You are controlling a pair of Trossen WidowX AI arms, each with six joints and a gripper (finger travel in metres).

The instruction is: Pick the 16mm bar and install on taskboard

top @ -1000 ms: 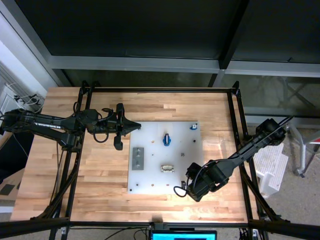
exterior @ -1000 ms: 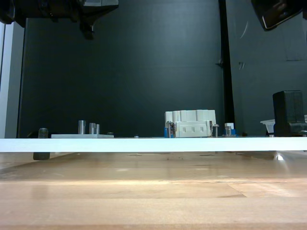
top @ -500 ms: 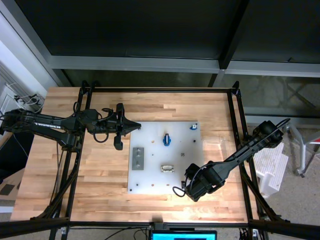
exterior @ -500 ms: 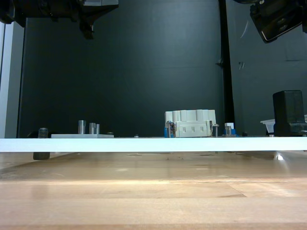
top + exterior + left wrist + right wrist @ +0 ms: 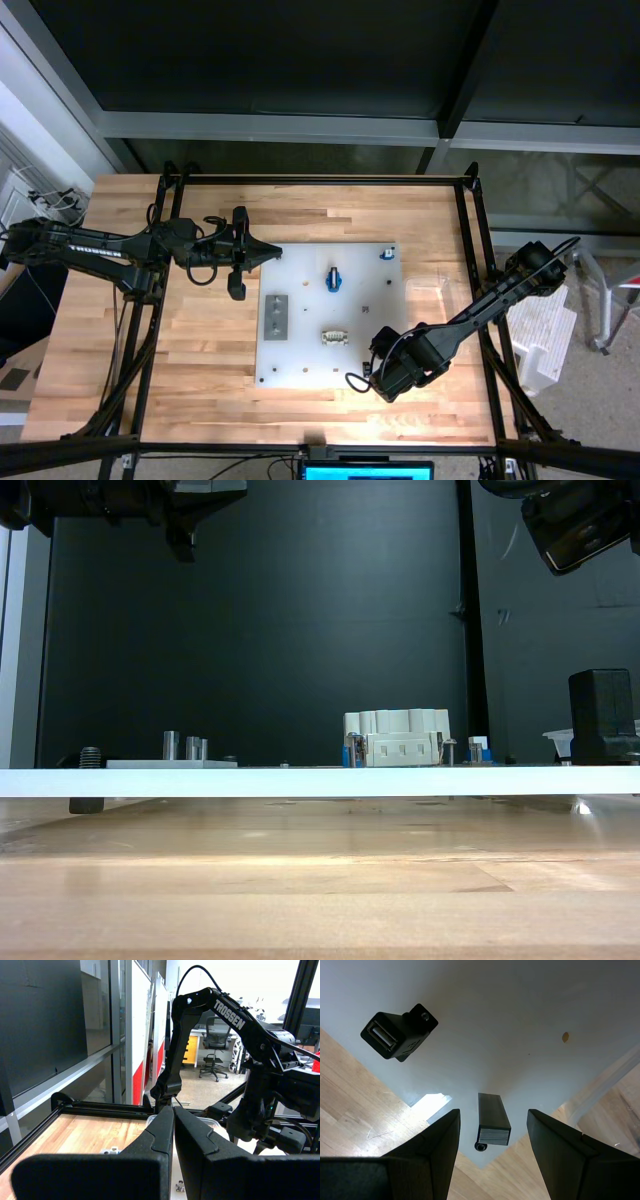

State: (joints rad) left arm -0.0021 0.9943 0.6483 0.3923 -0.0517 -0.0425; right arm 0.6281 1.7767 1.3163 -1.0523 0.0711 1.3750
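We hold the right gripper (image 5: 493, 1112) spread over the 16mm bar (image 5: 494, 1120), lying free on the taskboard (image 5: 300, 300), seemingly to straddle it; the left gripper (image 5: 173, 1115), pressed together, hovers left of the board

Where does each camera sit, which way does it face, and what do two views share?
High: above near edge, looking down on the task board; both arms, left tool at its far-left corner, right tool over its near edge.
Low: table height, level along the board; arm parts overhead.
Left wrist: level past shut fingers toward the right arm.
Right wrist: down between open fingers at a dark block.
Shared: high and low both show the white connector.
16mm bar: cannot tell.
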